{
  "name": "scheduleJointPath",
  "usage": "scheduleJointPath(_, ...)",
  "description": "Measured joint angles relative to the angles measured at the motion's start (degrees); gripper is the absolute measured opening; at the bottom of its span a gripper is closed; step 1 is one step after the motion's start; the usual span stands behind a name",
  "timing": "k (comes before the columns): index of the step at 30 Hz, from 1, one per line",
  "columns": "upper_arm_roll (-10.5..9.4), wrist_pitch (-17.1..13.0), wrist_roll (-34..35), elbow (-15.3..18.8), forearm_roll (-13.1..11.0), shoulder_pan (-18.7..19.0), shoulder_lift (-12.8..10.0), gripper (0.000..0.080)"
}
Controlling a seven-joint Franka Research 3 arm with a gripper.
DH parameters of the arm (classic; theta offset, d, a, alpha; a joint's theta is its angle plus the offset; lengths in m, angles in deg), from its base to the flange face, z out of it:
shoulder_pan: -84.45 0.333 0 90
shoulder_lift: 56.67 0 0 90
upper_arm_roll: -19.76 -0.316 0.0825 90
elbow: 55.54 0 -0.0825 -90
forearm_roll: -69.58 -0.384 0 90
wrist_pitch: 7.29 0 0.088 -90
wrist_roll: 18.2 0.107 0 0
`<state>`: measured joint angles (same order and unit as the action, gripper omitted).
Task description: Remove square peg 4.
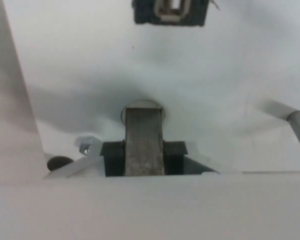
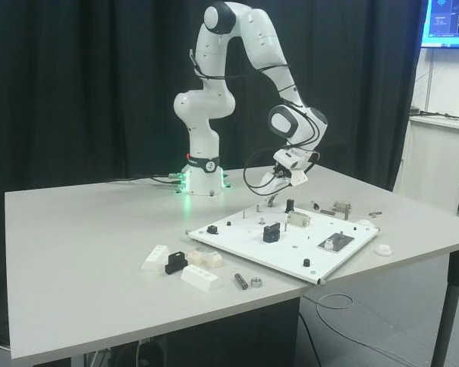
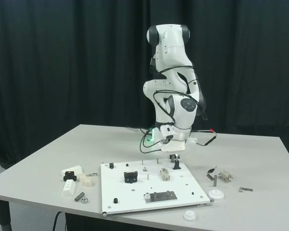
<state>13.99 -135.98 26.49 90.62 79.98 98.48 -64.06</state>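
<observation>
Nearest to us, just off the front edge of the white board [image 2: 252,248], loose parts lie on the grey counter [image 2: 76,245]: a few white blocks [image 2: 201,277] and a small black piece [image 2: 176,263]. We judge they were parked off the board to leave the working face free for the arm.

Onto the board now. A black holder [image 2: 271,232] stands near its middle, and small fixtures dot the rest of the surface.

At the board's far edge, here's the action. The gripper [image 2: 289,191] hangs straight down over the board, and the wrist view tells us why: the vertical approach puts one black fingertip [image 1: 113,156] on each flat side of square peg 4 [image 1: 144,135]. The fingertips are pressed in against it, pinching the peg between them. Flat pads on flat faces should keep it from twisting.

The peg itself is a plain grey bar with straight edges and a dull, slightly scuffed face. It stands upright at the far edge of the board, with a white round seat [image 1: 142,105] showing just past its end. We can't tell whether it has cleared that seat.

Beyond the board, the arm's base [image 2: 201,170] sits bolted to the counter with a green glow at its foot, a black curtain behind.
</observation>
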Motion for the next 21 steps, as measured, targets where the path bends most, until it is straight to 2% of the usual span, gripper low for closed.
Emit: scheduleJointPath(21, -0.14, 1.3, 0.0, -0.1, 0.0, 0.0, 1.0, 0.0155)
